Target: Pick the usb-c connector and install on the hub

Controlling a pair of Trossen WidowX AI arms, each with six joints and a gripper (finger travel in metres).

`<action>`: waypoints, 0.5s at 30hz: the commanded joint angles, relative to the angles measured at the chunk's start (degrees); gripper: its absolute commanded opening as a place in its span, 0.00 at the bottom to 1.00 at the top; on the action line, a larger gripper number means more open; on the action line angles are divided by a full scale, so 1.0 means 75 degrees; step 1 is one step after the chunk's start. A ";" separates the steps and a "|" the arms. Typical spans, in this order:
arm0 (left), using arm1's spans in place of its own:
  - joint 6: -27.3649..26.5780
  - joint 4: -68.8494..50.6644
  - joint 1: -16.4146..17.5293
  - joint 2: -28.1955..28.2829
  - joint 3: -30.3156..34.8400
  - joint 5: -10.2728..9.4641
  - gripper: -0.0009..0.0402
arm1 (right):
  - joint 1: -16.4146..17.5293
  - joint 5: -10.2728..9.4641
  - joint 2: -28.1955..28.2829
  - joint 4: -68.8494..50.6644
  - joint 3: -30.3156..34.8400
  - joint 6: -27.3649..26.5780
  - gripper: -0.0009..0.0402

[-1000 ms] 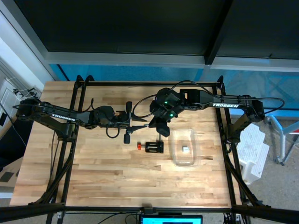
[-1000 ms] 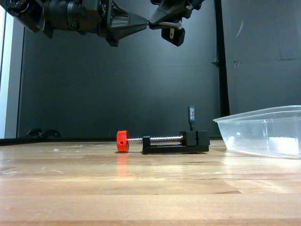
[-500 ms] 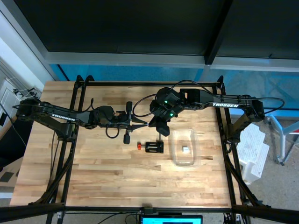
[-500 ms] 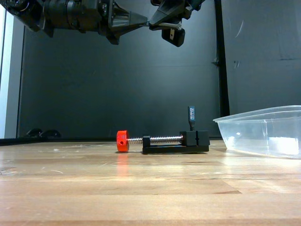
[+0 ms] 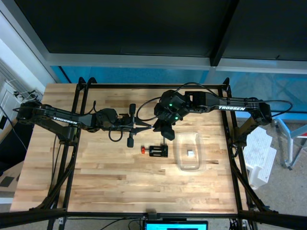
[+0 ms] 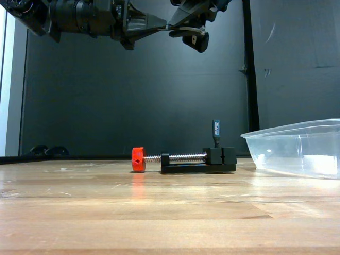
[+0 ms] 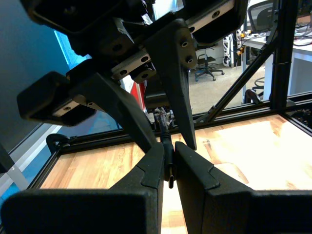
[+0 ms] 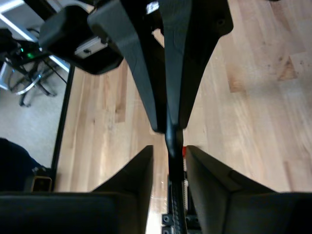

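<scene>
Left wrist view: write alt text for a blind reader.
The left hand pinches the thin usb-c connector in mid-air. The right hand faces it tip to tip, its fingers open on either side of the connector. A wooden table lies beyond.

Aloft are one left gripper point(image 7: 168, 149), one right gripper point(image 8: 169, 148), one usb-c connector point(image 7: 169, 168); below, one hub point(image 5: 157, 151), one tray point(image 6: 287, 151).
</scene>
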 commanded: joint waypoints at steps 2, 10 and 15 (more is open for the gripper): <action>0.0003 0.0044 0.0006 -0.0003 0.0000 0.0006 0.02 | 0.0006 0.0589 -0.0262 -0.0012 -0.0105 -0.0425 0.40; -0.0350 0.0128 0.0026 -0.0003 0.0000 -0.0306 0.02 | 0.0041 0.1116 -0.0976 0.1218 -0.0845 -0.0857 0.50; -0.0731 0.0472 0.0052 0.0000 0.0000 -0.0417 0.02 | 0.0096 0.1335 -0.1693 0.3200 -0.2011 -0.0778 0.50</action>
